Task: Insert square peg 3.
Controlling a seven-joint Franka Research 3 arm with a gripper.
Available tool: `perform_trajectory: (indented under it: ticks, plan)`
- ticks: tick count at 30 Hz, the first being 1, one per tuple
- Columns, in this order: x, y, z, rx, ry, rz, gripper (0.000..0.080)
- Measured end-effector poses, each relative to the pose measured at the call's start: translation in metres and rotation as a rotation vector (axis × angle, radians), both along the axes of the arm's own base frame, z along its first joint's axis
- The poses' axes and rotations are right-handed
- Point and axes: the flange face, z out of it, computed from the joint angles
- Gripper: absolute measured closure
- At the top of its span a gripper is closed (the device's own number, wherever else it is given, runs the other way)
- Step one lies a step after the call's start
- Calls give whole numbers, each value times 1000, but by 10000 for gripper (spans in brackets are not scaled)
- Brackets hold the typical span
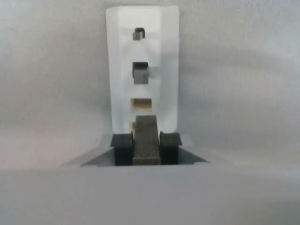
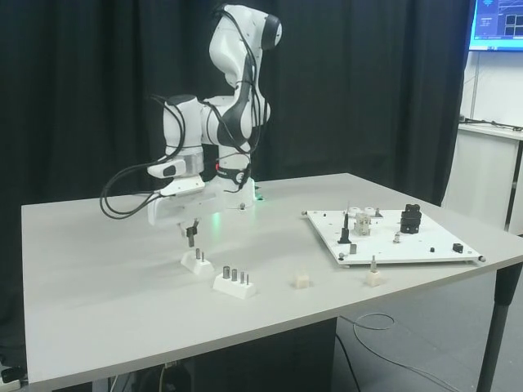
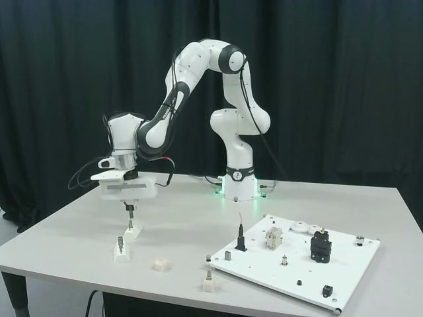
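My gripper (image 1: 145, 146) is shut on a grey square peg (image 1: 145, 138), held upright between the black fingertips (image 1: 121, 146). Just below it lies a long white holder block (image 1: 166, 70). Two smaller grey pegs (image 1: 140, 74) stand in that block's far holes, and an empty square hole (image 1: 140, 104) lies right in front of the held peg's tip. In the first room view the gripper (image 2: 190, 234) hangs a little above this block (image 2: 196, 263) on the table's left half. The second room view shows the gripper (image 3: 130, 210) over the same block (image 3: 134, 230).
A second white block (image 2: 234, 284) with several pegs lies close beside the first. A small white cube (image 2: 301, 282) and a white stand with a pin (image 2: 373, 278) sit near the front edge. A white assembly board (image 2: 425, 249) with black parts fills the right side.
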Motion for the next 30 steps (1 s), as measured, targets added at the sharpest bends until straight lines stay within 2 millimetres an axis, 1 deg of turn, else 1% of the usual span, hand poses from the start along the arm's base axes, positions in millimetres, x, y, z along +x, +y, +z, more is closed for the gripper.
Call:
perform_trajectory:
  ticks: [8,23,30]
  plan:
    - [-1,-2,9,11,-5,1,688]
    - [2,-4,18,26,-7,0,689]
    - [6,0,22,41,-4,-12,689]
